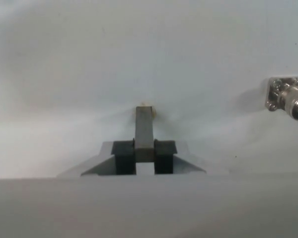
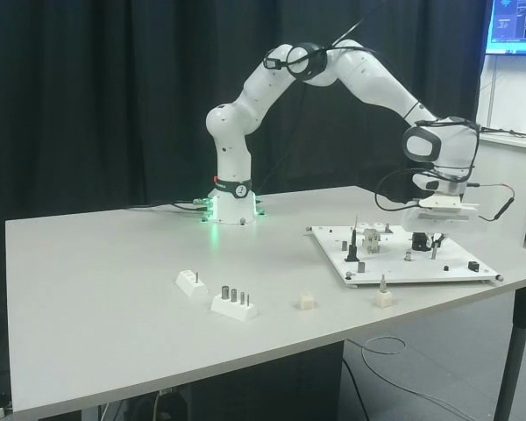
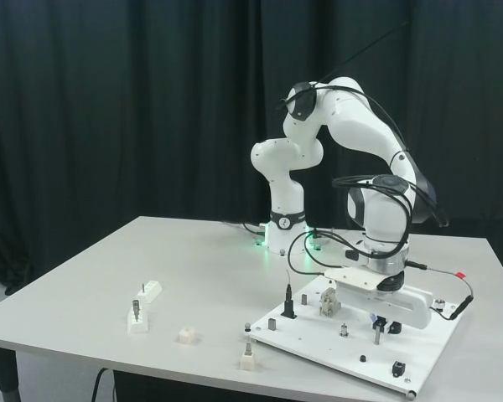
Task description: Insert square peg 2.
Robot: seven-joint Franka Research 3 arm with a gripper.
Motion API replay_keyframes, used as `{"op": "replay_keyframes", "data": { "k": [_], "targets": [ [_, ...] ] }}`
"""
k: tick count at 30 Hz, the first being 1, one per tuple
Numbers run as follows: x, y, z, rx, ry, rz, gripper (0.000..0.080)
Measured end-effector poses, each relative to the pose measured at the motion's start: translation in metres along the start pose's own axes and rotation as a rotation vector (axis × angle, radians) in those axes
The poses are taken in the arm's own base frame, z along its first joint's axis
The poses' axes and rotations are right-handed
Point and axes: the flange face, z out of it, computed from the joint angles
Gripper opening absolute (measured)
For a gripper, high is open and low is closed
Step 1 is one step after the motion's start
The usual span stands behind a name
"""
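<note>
Nearest to me on the table (image 2: 88,289) are small white holders (image 2: 234,306) with spare pegs standing in them; the work itself is farther off, on the white board (image 2: 403,267) at the right. There the gripper (image 1: 144,154) is closed on the peg (image 1: 144,130), pinching its upper end between black pads (image 1: 123,157). The peg hangs upright, its long axis vertical and its free end pointing straight down at the board. In the wrist view its tip seems to meet the board at a small pale spot, most likely the hole, though I cannot tell whether it has entered. I would say this is the insertion step. Next comes a straight downward push, with the peg's flat sides kept square to the hole.
</note>
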Motion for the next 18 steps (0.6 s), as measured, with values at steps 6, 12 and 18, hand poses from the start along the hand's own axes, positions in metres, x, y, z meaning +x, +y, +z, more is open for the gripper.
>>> {"op": "replay_keyframes", "data": {
  "k": [6, 12, 18],
  "targets": [
    [-0.0008, 0.0002, 0.0002, -0.001, 0.000, -0.001, 0.0075],
    [-0.0016, 0.0007, 0.0003, -0.005, 0.002, -0.009, 0.0075],
    [-0.0025, 0.0019, 0.0006, -0.015, 0.014, -0.022, 0.0075]
  ]
}}
